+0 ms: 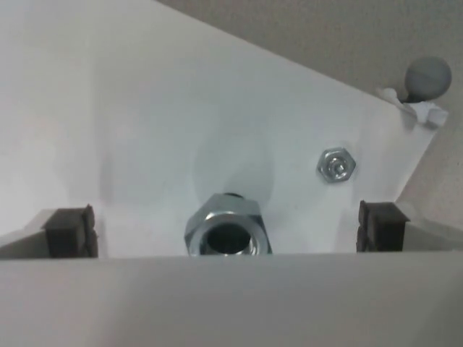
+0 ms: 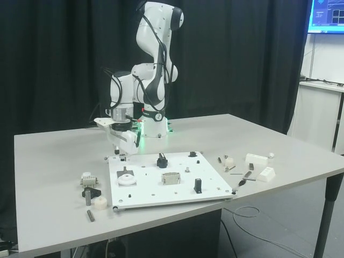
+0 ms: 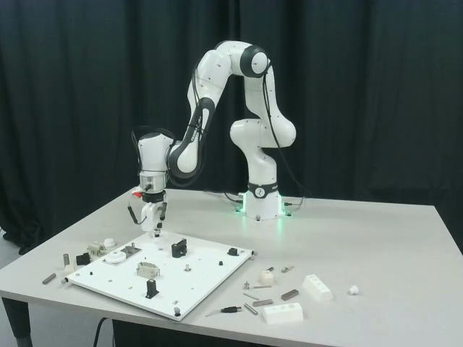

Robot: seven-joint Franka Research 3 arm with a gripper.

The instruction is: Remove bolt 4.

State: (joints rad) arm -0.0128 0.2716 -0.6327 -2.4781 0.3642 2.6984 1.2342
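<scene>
In the wrist view a large grey hex-headed bolt (image 1: 228, 231) stands upright on the white board (image 1: 181, 108), near one corner. My gripper (image 1: 224, 230) is open, and the bolt sits midway between its two black fingertips (image 1: 69, 231) without touching either. From the room cameras, the gripper (image 2: 119, 153) (image 3: 155, 228) points straight down, low over the board's (image 2: 166, 191) (image 3: 210, 278) corner nearest the arm's base. The bolt itself is hidden behind the fingers in both room views.
A smaller hex bolt (image 1: 336, 165) sits close by on the board, beside a grey round foot (image 1: 427, 78) at the corner. Black fixtures (image 2: 162, 160) (image 2: 197, 185) stand on the board. Loose parts (image 2: 88, 180) and white blocks (image 2: 257, 159) lie either side.
</scene>
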